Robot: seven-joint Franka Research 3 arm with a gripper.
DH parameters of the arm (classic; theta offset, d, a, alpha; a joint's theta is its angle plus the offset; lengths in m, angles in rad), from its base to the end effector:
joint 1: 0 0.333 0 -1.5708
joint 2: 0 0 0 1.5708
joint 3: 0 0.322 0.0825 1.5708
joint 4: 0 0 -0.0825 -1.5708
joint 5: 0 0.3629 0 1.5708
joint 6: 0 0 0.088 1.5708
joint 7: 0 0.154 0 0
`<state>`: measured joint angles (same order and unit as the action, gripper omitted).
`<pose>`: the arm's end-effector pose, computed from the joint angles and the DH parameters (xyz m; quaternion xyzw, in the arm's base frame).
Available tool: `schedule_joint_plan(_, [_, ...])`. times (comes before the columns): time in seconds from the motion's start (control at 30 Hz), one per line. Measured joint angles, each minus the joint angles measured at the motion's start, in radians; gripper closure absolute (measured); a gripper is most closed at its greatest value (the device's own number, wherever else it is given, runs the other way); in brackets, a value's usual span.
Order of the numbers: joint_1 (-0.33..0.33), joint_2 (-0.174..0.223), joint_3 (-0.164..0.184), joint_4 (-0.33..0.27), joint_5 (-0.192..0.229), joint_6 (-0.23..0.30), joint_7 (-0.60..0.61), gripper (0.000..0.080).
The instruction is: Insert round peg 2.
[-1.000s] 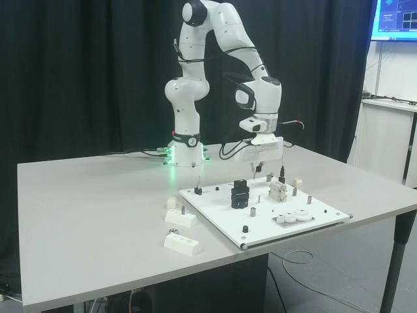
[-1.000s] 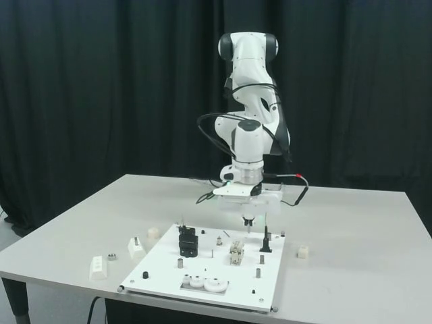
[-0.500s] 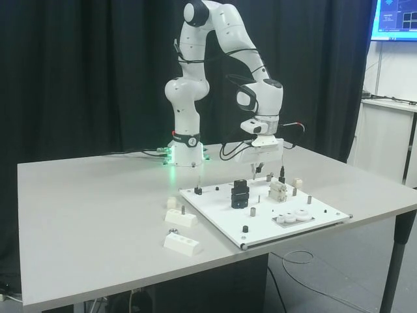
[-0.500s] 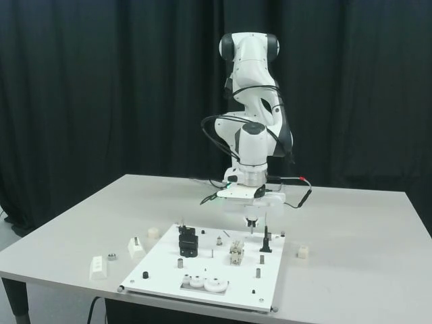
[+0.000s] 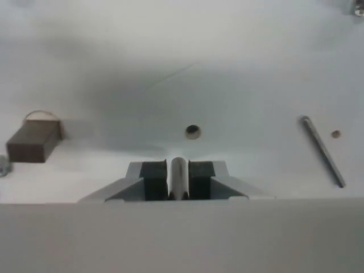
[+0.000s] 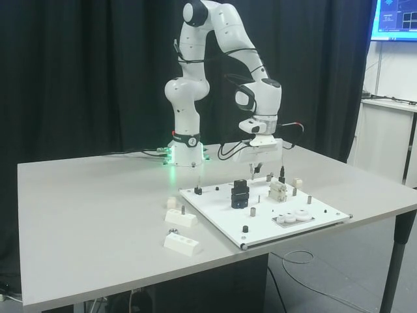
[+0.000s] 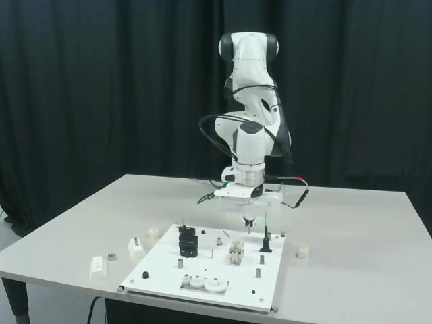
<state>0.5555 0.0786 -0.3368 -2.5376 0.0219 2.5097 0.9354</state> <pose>0.4228 0.0917 0.2144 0.9319 -0.3590 -0.0389 0.0336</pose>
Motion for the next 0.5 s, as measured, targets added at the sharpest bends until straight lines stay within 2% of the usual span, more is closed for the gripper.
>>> schedule_joint_plan(0.5, [-0.026, 0.001, -0.003, 0.0, -0.011, 0.003, -0.003, 0.0728])
